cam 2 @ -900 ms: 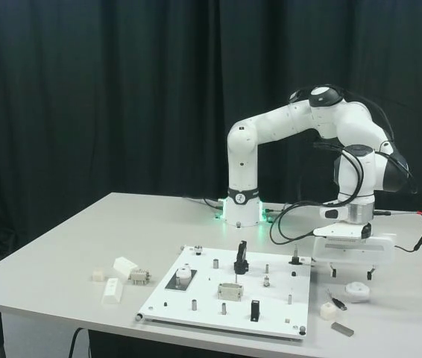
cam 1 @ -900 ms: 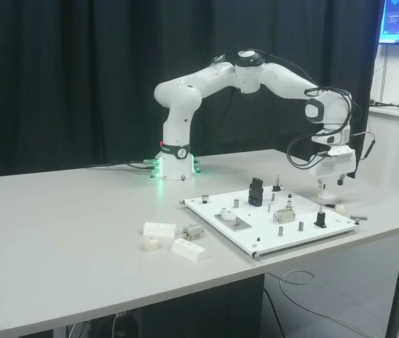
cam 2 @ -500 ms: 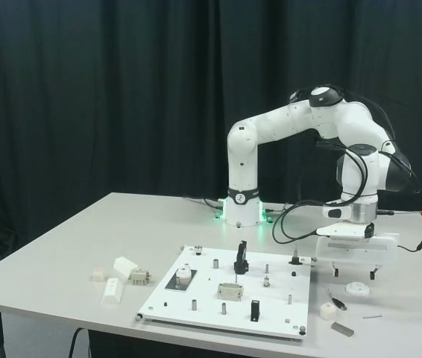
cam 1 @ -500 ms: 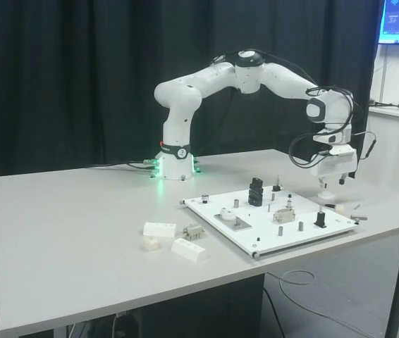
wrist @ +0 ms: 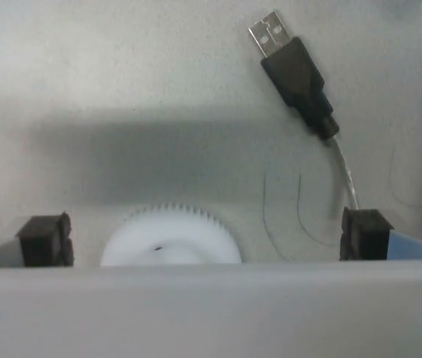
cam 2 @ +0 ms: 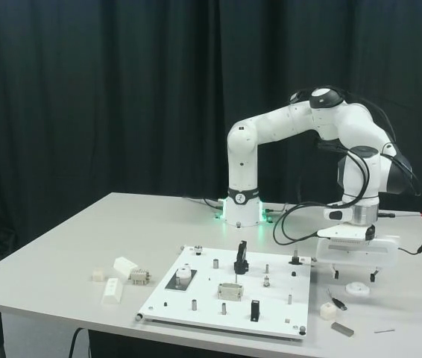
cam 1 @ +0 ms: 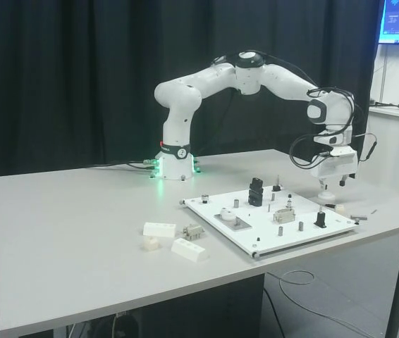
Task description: Remove round peg 2.
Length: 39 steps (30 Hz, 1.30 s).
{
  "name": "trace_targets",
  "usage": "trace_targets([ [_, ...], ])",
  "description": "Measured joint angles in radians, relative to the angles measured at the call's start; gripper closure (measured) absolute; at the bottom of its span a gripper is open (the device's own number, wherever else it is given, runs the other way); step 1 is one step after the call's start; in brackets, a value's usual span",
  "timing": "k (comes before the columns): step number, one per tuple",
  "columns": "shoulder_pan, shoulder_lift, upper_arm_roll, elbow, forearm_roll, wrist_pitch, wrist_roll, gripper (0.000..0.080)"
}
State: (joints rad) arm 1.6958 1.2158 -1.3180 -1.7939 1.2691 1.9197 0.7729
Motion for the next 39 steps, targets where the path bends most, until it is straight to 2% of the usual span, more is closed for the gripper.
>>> trace_targets([
  [19, -0.004, 0.000, 0.004, 0.000, -0.003, 0.012, 0.000, 0.0003],
  [39, -0.058, -0.001, -0.017, 0.006, -0.068, 0.053, -0.044, 0.0003],
])
